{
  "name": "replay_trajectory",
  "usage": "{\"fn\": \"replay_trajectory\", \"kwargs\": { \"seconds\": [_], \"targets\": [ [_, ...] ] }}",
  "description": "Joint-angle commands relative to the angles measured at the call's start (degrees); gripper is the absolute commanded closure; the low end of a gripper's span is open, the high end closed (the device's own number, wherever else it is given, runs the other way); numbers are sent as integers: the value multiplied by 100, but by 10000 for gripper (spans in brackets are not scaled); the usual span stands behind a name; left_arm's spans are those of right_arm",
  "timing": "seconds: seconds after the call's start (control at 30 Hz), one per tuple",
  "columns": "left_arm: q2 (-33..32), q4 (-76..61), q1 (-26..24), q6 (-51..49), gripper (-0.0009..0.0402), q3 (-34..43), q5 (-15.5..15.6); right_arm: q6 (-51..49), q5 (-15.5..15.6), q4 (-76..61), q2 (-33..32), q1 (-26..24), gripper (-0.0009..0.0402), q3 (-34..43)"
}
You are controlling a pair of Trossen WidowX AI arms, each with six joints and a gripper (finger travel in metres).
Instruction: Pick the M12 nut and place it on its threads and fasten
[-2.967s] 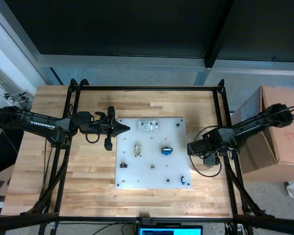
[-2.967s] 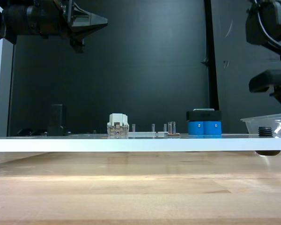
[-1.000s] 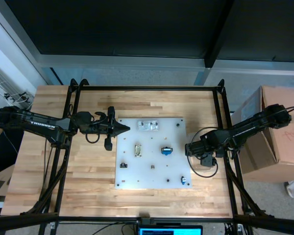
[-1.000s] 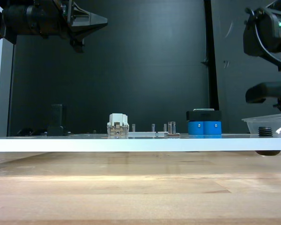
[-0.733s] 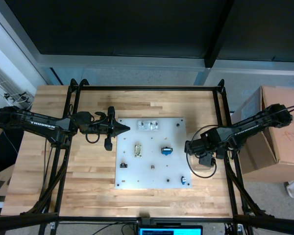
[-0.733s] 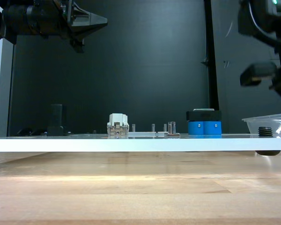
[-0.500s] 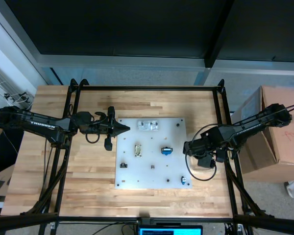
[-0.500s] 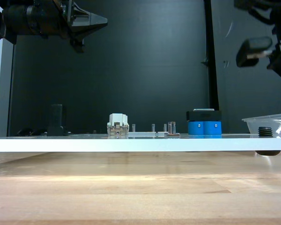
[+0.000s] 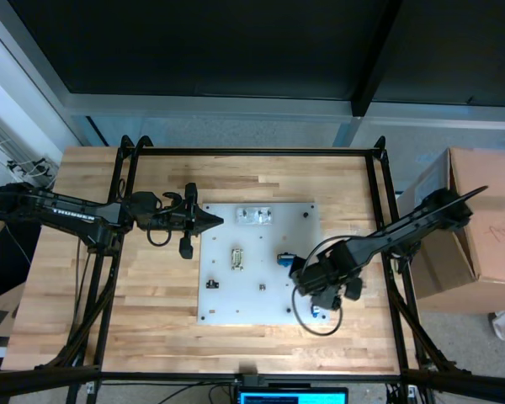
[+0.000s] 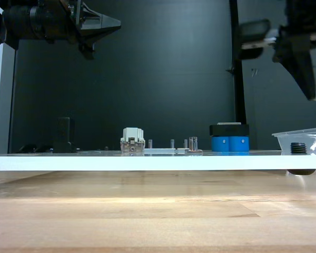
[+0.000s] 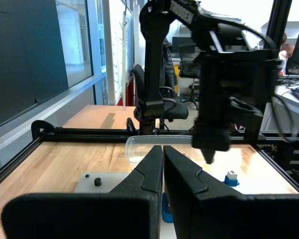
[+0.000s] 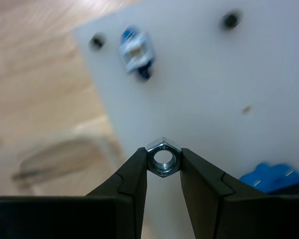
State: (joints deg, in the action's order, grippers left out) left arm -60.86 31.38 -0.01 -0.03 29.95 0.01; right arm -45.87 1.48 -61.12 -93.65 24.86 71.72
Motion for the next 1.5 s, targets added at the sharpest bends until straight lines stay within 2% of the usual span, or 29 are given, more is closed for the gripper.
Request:
{"fn": "replay_trajectory", "kwargs": {
  "seconds": [0.03, 0.37, 0.67, 1.03, 1.5],
  "targets": [
    [0, -2, 0, 0, 393, 0, 0, 225, 4, -17, -437, 79, 375, 481],
    [0, 0, 0, 0, 393, 0, 0, 669, 4, 162, -1447, 229, 375, 1447],
    [0, 0, 0, 0, 393, 0, 0, 146, 4, 177, -1954, 267, 375, 1919],
    [0, 0, 0, 0, 393, 0, 0, 33, 4, 188, -2310, 267, 375, 1941],
    [0, 0, 0, 0, 393, 0, 0, -111, 2, 490, -2181, 278, 375, 1582]
  ]
}}
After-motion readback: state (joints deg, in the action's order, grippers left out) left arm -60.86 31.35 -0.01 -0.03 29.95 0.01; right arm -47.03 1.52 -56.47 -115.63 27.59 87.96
